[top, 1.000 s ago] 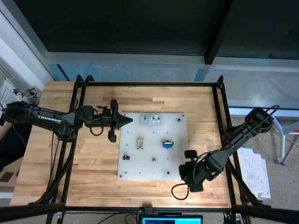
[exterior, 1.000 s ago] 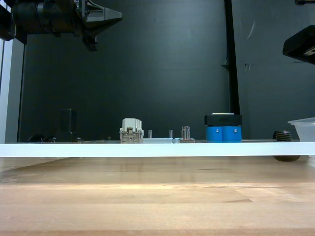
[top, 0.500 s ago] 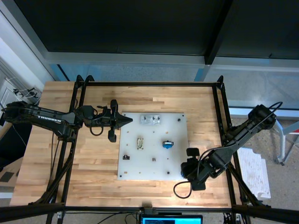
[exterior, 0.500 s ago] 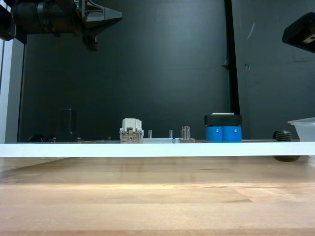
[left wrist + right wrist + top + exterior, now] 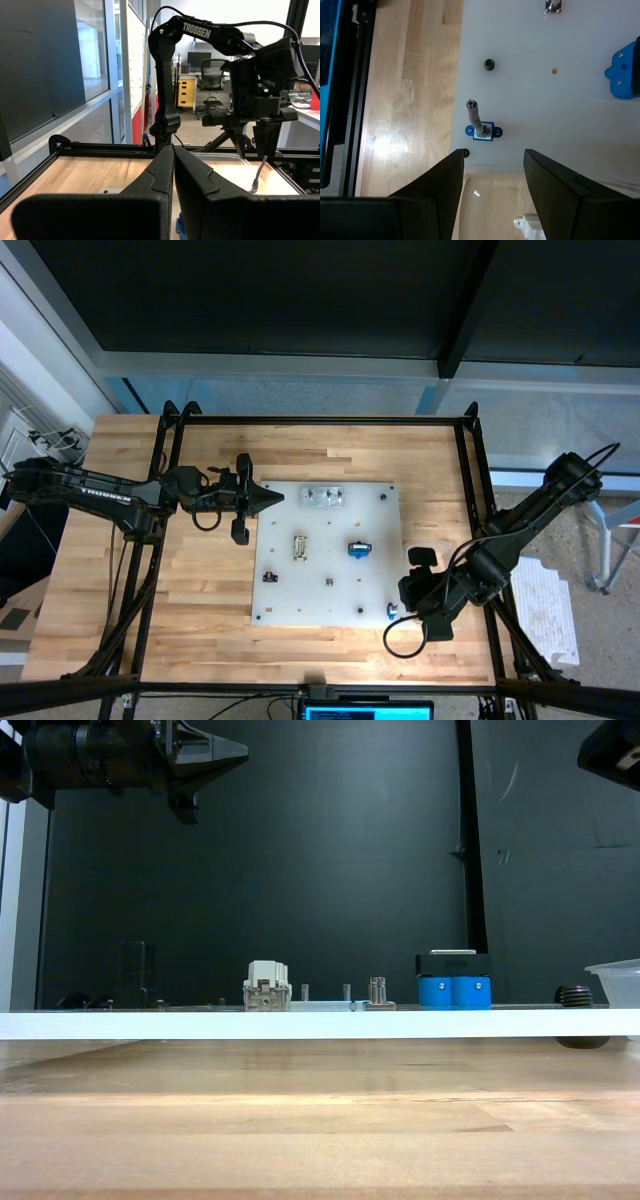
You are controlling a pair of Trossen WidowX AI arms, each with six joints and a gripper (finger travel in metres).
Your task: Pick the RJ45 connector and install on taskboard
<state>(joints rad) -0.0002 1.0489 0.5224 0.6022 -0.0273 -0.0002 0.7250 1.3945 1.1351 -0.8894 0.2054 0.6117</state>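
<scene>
Looking at your right gripper (image 5: 492, 154): fingers wide apart, empty, above the taskboard (image 5: 560, 115) corner. The RJ45 connector (image 5: 481, 131) sits in its blue-framed socket (image 5: 497, 132) there. Your left gripper (image 5: 272, 498) is pinched together over the board's left edge.

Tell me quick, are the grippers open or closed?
Left gripper: shut, empty, above the taskboard's left edge.
Right gripper: open, empty, above the taskboard's near right corner.
</scene>
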